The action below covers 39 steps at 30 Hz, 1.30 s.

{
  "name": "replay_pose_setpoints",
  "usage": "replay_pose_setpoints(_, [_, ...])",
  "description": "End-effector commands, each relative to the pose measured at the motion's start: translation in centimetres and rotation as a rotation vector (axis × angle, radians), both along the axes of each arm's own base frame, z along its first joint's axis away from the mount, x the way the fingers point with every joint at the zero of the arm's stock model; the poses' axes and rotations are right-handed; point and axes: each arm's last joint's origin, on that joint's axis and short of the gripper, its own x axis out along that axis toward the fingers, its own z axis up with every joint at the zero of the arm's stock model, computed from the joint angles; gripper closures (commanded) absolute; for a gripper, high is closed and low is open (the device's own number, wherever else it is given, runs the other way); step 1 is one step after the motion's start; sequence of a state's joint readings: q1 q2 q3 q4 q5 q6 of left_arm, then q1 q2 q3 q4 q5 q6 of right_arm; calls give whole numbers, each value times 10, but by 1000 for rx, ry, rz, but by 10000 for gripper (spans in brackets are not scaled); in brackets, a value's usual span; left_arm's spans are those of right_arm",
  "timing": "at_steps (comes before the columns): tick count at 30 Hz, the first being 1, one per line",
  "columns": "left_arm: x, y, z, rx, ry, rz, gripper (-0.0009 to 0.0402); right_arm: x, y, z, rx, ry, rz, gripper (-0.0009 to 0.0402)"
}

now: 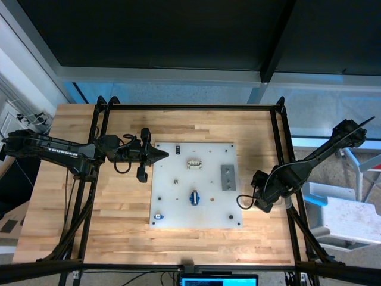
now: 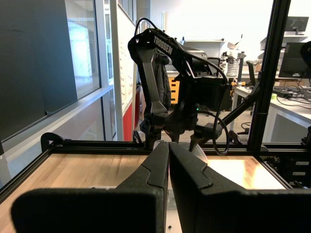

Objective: Pick the 16mm cylinder and place it in the taskboard

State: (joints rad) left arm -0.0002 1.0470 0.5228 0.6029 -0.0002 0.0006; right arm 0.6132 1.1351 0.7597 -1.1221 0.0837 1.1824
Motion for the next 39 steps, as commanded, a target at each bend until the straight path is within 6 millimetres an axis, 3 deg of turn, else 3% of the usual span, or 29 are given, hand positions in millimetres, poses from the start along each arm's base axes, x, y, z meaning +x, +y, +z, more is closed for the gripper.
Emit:
replay_pose_setpoints(1, [0, 0, 0, 0, 0, 0, 393, -1, 0, -4, 7, 0, 4, 196])
replay_pose_setpoints(39, [0, 0, 0, 0, 0, 0, 393, -2, 0, -38, 6, -12, 0, 197])
